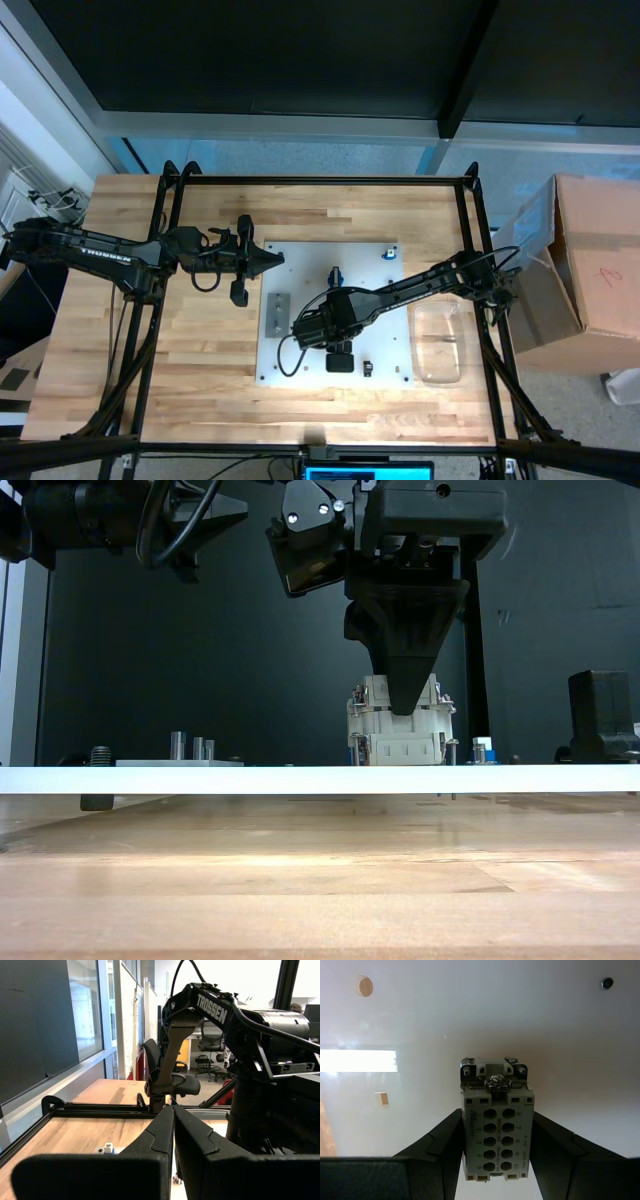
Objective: Remove the HAN10E connector from the taskboard and place in the container
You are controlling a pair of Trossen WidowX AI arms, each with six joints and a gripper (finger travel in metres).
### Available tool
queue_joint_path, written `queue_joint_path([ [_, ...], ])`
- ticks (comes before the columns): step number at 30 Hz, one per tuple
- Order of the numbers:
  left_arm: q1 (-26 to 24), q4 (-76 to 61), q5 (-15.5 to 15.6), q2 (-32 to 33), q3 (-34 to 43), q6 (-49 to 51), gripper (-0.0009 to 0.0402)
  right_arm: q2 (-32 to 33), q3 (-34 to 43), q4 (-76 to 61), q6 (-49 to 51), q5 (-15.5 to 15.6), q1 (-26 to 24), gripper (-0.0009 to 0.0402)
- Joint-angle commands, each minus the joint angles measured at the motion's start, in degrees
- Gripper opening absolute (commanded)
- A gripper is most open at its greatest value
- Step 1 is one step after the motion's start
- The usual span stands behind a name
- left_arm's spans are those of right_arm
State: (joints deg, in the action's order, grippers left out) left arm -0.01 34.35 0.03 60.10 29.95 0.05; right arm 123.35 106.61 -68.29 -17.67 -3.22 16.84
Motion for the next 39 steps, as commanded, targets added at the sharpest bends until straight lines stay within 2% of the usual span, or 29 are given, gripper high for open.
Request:
queue_joint_path([
  [1, 0.02, 0.0, -0.02, 0.02, 0.0, -0.02, 0.0, -0.92, 0.02, -0.55, 0.0, 0.35, 0.04, 0.0023],
  [24, 0.02, 0.0, -0.02, 0.02, 0.0, -0.02, 0.0, -13.94, 0.02, -0.81, -0.66, 0.17, -0.11, 0.0023],
  [39, 0.02, 0.0, -0.02, 0.02, 0.0, -0.02, 0.0, -14.6, 0.02, -0.85, -1.38, -0.22, -0.04, 0.0023],
])
